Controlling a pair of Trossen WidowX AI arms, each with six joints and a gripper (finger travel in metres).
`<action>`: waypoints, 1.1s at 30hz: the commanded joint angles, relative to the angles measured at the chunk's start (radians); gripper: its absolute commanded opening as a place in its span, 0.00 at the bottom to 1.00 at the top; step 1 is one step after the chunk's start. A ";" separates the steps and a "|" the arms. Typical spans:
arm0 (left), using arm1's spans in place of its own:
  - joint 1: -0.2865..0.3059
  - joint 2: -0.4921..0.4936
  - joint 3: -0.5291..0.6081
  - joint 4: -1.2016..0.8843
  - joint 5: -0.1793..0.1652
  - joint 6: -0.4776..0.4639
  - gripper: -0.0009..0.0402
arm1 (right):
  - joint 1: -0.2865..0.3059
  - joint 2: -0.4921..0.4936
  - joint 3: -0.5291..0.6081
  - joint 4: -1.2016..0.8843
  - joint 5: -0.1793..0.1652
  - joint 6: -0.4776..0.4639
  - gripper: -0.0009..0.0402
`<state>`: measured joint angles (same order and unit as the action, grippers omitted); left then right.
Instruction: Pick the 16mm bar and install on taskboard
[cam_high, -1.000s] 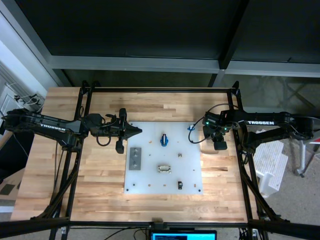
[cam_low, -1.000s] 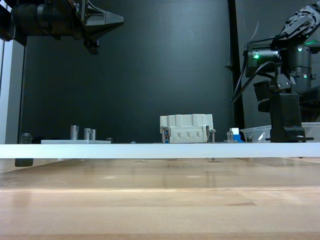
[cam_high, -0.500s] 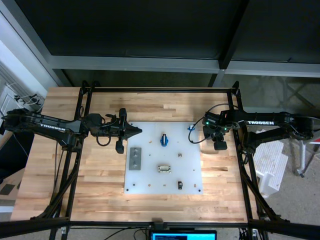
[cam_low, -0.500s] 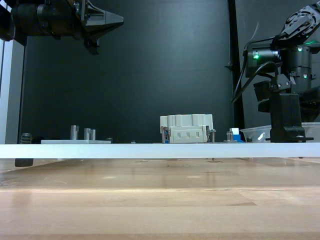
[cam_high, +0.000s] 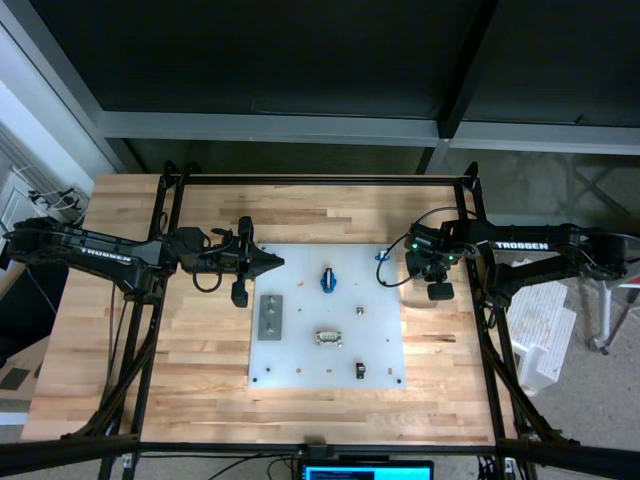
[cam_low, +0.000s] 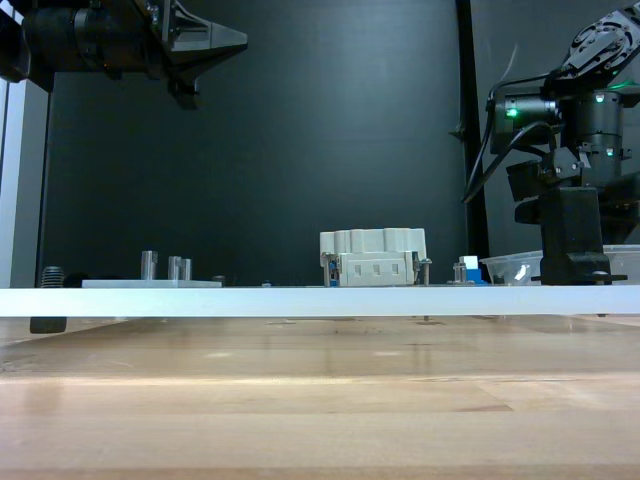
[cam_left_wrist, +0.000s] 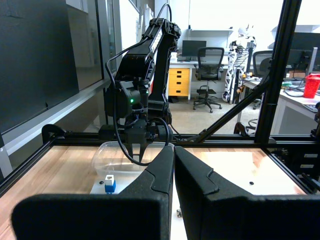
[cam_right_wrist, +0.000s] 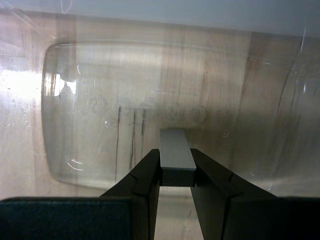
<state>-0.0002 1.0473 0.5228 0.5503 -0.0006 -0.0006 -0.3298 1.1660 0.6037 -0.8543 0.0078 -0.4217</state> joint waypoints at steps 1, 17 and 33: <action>0.000 0.000 0.000 0.000 0.000 0.000 0.02 | 0.000 -0.006 0.013 -0.015 0.000 0.001 0.04; 0.000 0.000 0.000 0.000 0.000 0.000 0.02 | 0.019 -0.008 0.311 -0.289 -0.010 0.172 0.03; 0.000 0.000 0.000 0.000 0.000 0.000 0.02 | 0.327 0.049 0.416 -0.373 -0.008 0.446 0.03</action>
